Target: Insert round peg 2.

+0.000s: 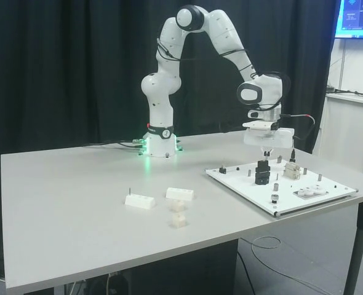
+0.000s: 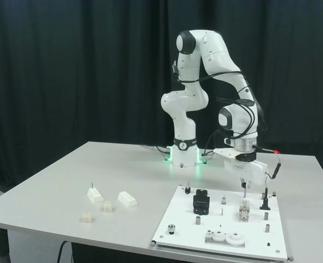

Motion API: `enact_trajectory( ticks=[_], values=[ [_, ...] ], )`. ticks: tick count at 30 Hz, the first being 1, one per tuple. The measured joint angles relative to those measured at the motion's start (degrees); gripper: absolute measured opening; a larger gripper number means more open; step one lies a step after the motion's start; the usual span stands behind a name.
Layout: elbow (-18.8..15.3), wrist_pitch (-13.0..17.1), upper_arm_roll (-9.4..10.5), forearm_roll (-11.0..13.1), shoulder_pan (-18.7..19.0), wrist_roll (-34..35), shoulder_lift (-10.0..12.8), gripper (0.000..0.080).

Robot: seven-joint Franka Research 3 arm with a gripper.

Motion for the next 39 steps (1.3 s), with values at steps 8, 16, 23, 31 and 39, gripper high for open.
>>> enact_trajectory(
  ticks=[8,16,23,31,39],
  values=[
    [0.0,0.0,-0.14,-2.0,0.0,0.4,0.0,0.0055],
    [0.0,0.0,-0.17,-3.0,0.0,1.1,0.0,0.0055],
    [0.0,0.1,-0.17,-3.0,0.0,1.2,0.0,0.0055],
    [0.0,0.3,-0.17,-3.0,0.0,1.5,0.1,0.0055],
    [0.0,0.8,-0.20,-3.1,0.0,1.5,0.6,0.0055]
  ],
)
